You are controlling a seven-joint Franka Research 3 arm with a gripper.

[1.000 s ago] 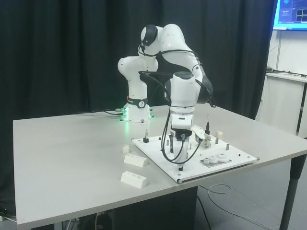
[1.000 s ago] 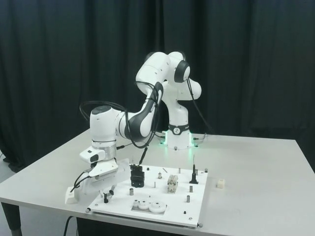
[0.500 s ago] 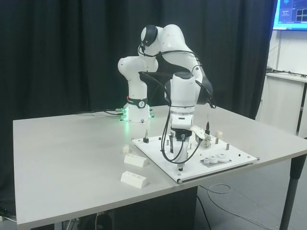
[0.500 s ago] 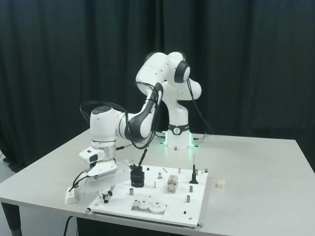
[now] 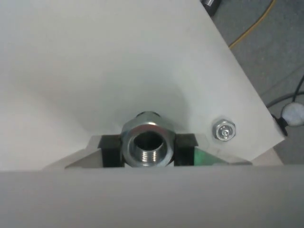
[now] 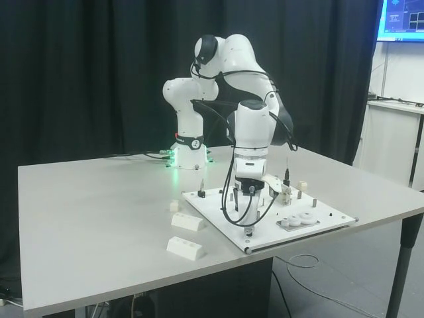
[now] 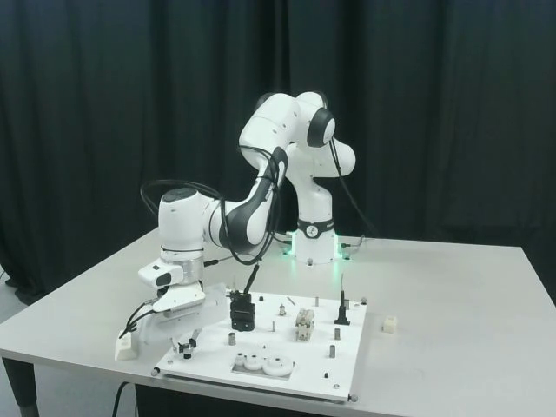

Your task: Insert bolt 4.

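In the wrist view, bolt 4 [image 5: 148, 145], a grey metal piece with a hollow threaded end facing the camera, sits clamped between my black finger pads [image 5: 110, 151]. My gripper [image 5: 148, 152] is shut on it, just above the white assembly board [image 5: 95, 71] near a corner of that board. A small hex nut [image 5: 224, 130] marks the corner. From the room, the gripper [image 6: 248, 228] [image 7: 185, 346] points straight down over the board's [image 6: 324, 213] [image 7: 343, 369] near corner. The hole beneath the bolt is hidden.
White gears [image 6: 298, 220], a black fixture [image 7: 239, 311], a grey clamp block [image 7: 303, 325] and several upright pegs stand on the board. Two white blocks [image 6: 185, 247] [image 6: 187, 222] lie on the table beside it. A small white cube [image 7: 390, 325] sits past the board's other side.
The wrist has shifted very slightly sideways along the board's edge; the bolt stays clamped throughout.
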